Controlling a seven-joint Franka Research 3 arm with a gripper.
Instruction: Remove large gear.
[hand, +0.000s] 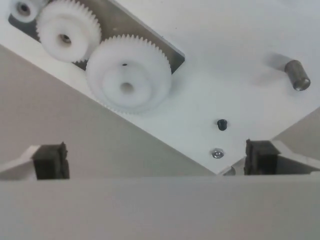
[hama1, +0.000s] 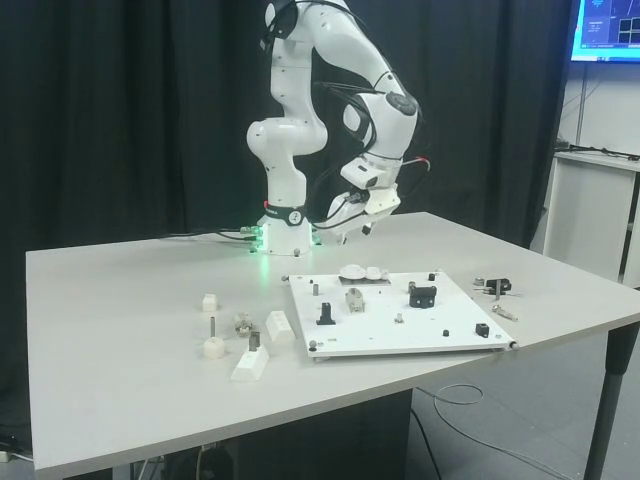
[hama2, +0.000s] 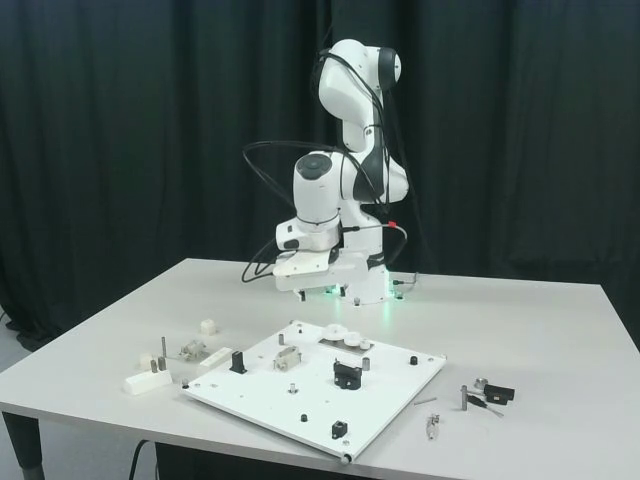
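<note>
**Approach to large gear, not yet gripped**

Large gear (hand: 128, 73) sits on its peg, teeth meshed with the medium gear (hand: 68, 35), near the far edge of the white board (hama1: 440, 325), the edge nearest the robot base. Meshing suggests a straight upward lift is needed. End effector (hand: 155, 160) hovers above that edge, clear of the gear, fingers spread wide and empty. Arm folded, wrist pointing down over the grey bench (hama1: 120, 300).

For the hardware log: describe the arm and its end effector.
White jointed arm with rounded segments, black cables looping alongside it, and a green glow at its base. The end effector has white fingers tipped with black pads.
</note>
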